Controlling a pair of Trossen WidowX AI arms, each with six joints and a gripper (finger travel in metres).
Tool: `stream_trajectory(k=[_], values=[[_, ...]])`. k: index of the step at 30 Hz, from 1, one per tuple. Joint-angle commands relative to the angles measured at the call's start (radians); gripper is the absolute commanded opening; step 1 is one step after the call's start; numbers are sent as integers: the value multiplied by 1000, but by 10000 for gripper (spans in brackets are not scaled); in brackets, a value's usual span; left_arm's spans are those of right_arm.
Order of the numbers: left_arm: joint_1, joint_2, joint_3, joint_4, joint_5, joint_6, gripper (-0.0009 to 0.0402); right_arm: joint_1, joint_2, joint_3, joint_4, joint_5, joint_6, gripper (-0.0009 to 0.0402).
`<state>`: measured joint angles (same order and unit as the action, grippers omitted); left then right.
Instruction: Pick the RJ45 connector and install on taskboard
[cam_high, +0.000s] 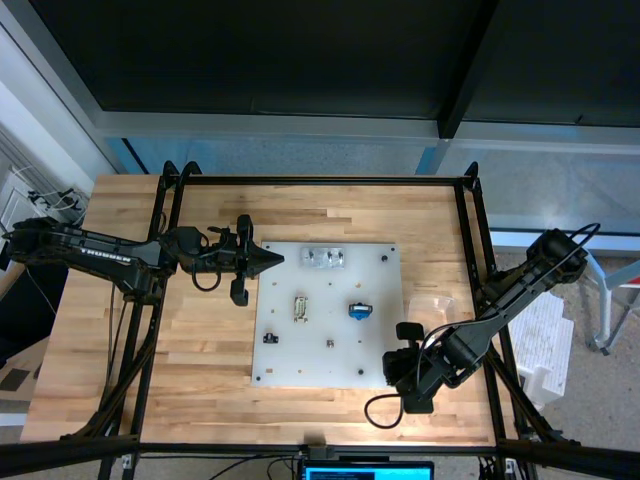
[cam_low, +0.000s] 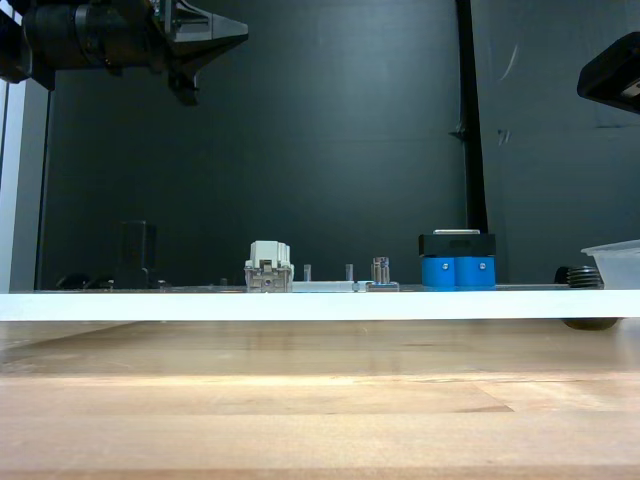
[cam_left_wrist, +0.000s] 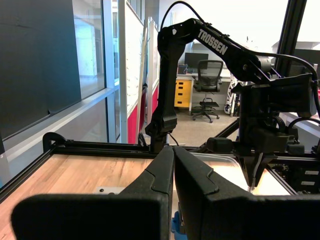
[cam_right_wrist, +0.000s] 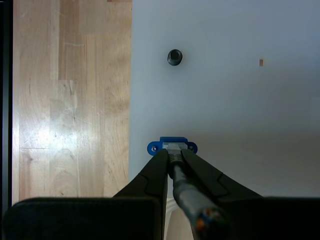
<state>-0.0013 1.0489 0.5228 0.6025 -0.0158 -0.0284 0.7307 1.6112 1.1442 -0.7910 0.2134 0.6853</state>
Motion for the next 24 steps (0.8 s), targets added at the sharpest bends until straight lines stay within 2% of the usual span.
stream_trajectory(k=[1, 10, 24], values=[[0, 0, 0, 0, 0, 0, 0, 0, 1, -7, -2, -5, -7, 0], [0, 0, 0, 0, 0, 0, 0, 0, -1, -7, -11, 2, -17, 0], [0, 0, 0, 0, 0, 0, 0, 0, -2, -7, -19, -5, -19, 0]])
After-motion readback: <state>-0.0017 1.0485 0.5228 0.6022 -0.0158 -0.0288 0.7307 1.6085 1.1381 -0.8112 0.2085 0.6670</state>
